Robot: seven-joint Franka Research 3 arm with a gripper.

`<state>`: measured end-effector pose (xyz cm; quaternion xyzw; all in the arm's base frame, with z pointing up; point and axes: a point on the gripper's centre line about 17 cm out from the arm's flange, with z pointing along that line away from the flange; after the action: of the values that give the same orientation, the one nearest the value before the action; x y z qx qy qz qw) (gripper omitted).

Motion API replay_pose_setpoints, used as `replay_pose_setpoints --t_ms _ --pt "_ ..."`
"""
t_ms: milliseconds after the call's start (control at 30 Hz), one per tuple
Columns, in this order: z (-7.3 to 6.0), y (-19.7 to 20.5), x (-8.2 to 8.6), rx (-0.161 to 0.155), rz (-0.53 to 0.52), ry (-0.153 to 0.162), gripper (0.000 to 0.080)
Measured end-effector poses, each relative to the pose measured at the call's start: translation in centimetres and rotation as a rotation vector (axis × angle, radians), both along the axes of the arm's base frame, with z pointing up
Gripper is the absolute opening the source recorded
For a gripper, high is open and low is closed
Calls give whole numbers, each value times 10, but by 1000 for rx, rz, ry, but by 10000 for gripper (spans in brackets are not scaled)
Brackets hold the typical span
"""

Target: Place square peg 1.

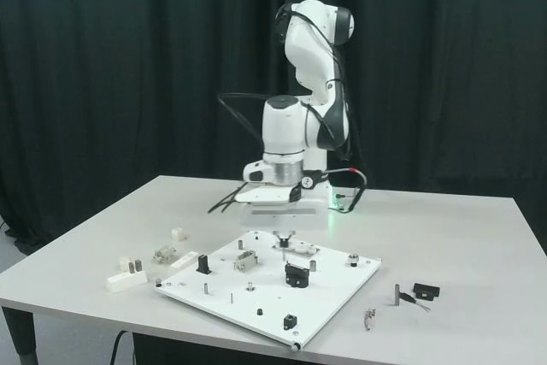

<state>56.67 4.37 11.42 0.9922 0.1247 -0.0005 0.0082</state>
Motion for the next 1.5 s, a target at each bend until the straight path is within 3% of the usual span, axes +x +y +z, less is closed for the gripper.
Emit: replay_pose_setpoints --t_ms 300,833,1067,1500 --pt "6 61 -1 27 41 -6 22" --pt "5 160 -25 35 73 3 22" --pt "-6 186 -33 23 104 10 22" --pt "-43 216 -34 2 103 0 22"
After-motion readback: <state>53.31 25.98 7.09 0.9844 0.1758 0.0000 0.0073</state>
